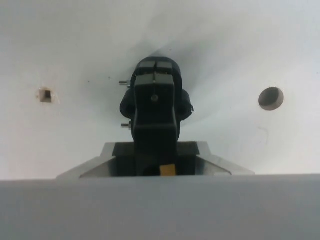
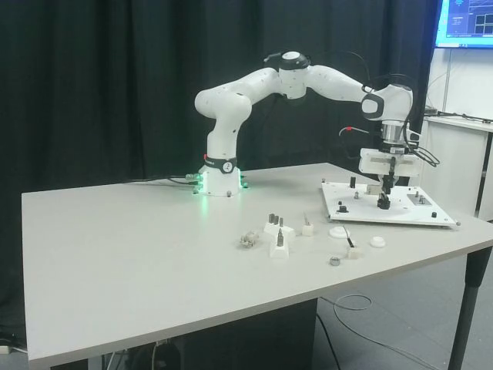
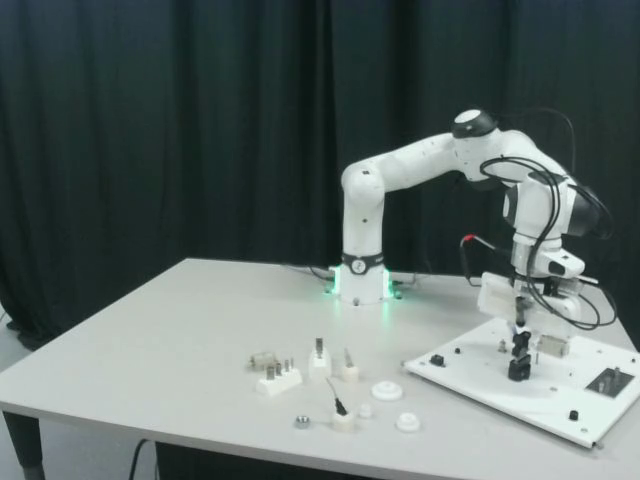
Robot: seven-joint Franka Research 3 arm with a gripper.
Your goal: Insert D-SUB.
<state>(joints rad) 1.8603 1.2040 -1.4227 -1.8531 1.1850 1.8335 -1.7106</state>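
Note:
The black D-SUB connector (image 1: 155,107) has small screws sticking out at its sides. It sits between my fingertips in the wrist view, and my gripper (image 1: 155,70) is shut on it. In the first room view the gripper (image 2: 384,193) points straight down over the white board (image 2: 400,213), with the connector (image 2: 383,203) at its tips. From the second room camera the connector (image 3: 518,369) is right at the surface of the board (image 3: 470,380), below the gripper (image 3: 520,347). Whether it touches the board I cannot tell. The socket under it is hidden.
On the board near the connector are a round hole (image 1: 270,98) and a small square hole (image 1: 46,95). Small black pegs (image 2: 338,206) and a metal fitting (image 3: 609,381) stand on the board. Several small white holders and parts (image 2: 278,239) lie on the grey table in front of it.

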